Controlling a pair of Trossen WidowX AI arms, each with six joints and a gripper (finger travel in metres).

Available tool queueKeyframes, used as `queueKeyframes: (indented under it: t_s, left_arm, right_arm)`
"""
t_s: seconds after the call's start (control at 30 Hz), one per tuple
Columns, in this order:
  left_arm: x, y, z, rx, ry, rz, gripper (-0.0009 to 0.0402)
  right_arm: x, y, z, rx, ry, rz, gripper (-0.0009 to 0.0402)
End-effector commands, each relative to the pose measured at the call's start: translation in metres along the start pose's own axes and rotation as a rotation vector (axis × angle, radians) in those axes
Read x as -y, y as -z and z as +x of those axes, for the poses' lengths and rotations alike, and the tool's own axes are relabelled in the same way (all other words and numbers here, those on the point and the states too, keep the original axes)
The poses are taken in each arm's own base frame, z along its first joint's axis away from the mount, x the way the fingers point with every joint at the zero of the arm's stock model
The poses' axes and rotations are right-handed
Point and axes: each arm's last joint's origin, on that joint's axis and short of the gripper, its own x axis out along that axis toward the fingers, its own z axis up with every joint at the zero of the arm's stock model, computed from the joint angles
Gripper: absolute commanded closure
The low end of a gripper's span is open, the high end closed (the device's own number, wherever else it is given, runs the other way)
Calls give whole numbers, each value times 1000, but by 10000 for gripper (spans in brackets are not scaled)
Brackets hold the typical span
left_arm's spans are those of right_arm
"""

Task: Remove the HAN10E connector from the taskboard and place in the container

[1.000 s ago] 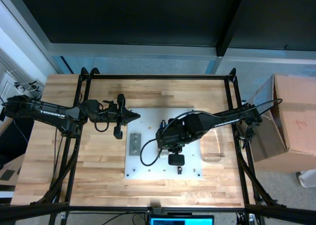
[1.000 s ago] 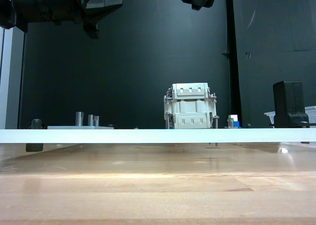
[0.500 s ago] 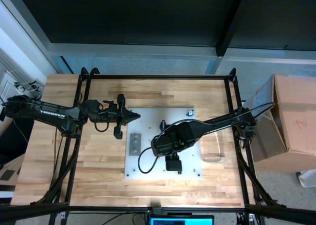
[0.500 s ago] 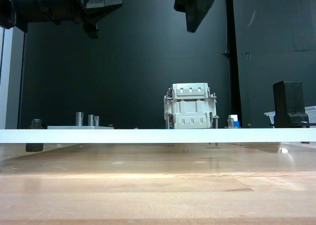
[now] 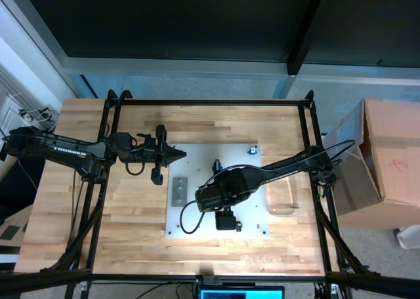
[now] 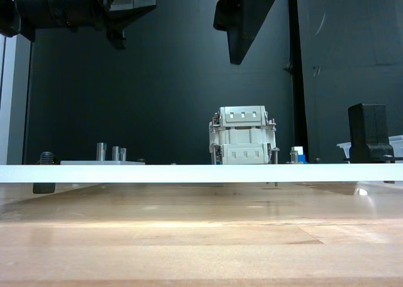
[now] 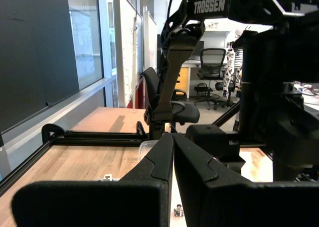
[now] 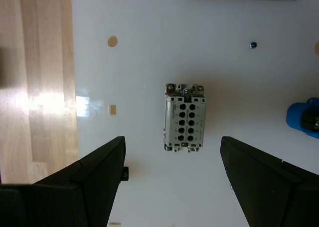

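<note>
Connector [image 6: 243, 138] sits seated; right hand [image 8: 172, 138], spread wide, has lowered above it, so grasping looks next; left hand [image 7: 173, 152] clenched, high to its left.

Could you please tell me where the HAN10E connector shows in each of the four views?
High view: hidden beneath the right gripper; the shut left gripper hovers off the white taskboard's left edge.
Low view: HAN10E connector standing in its seat, below the right gripper.
Left wrist view: not in it.
Right wrist view: seated, between the open jaws.
Shared landmark: the white taskboard.
</note>
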Motion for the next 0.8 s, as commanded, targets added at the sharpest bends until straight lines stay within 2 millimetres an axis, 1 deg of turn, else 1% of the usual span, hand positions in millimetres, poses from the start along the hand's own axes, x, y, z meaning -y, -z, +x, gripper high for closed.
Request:
queueKeyframes:
  t_s: [0.03, 0.13, 0.23, 0.43, 0.5, 0.53, 0.63, 0.67, 0.77, 0.8]
  left_arm:
    - [0, 0, 0, 0, 0, 0, 393]
    - [0, 0, 0, 0, 0, 0, 393]
    - [0, 0, 0, 0, 0, 0, 393]
    - [0, 0, 0, 0, 0, 0, 393]
    - [0, 0, 0, 0, 0, 0, 393]
    - [0, 0, 0, 0, 0, 0, 393]
    - [0, 0, 0, 0, 0, 0, 393]
    - [0, 0, 0, 0, 0, 0, 393]
    - [0, 0, 0, 0, 0, 0, 393]
    - [0, 0, 0, 1, 0, 0, 393]
  right_arm:
    - [-2, -2, 8, -13, 3, -2, 126]
    - [-4, -3, 15, -24, 4, -4, 126]
    - [-6, -3, 16, -25, 4, -6, 126]
    - [-9, -6, 31, -42, 8, -11, 126]
    - [-10, -6, 31, -40, 7, -12, 126]
    - [-11, -6, 36, -45, 9, -13, 126]
    - [-13, -7, 39, -49, 8, -16, 126]
    - [-13, -7, 44, -57, 10, -17, 126]
    - [-15, -7, 47, -60, 11, -18, 126]
    - [-15, -8, 52, -66, 12, -16, 126]
